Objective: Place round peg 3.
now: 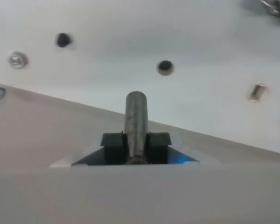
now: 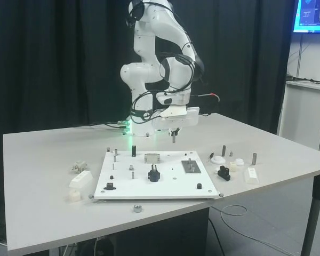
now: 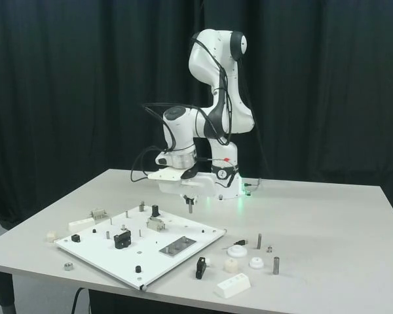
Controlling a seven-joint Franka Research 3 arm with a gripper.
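— Closest to my wrist camera is my tool. What do you see in it?

— Its two black fingers are clenched on the peg. I hold it by its upper part, and its long axis is upright, with the free end pointing down at the white board.

— Where is the tool over the worktop?

— From both room views, it hangs above the far edge of the board, well apart from the surface. The peg does not touch anything but my fingers.

— Which way is the hole?

— In the wrist view a dark round hole lies just beyond the tip of the peg and a little to one side. I judge this is the target, so I must shift sideways before going down. A second hole is farther away.

— What is hard to make out?

— I cannot tell which hole is number 3. My fingers hide the top of the peg.
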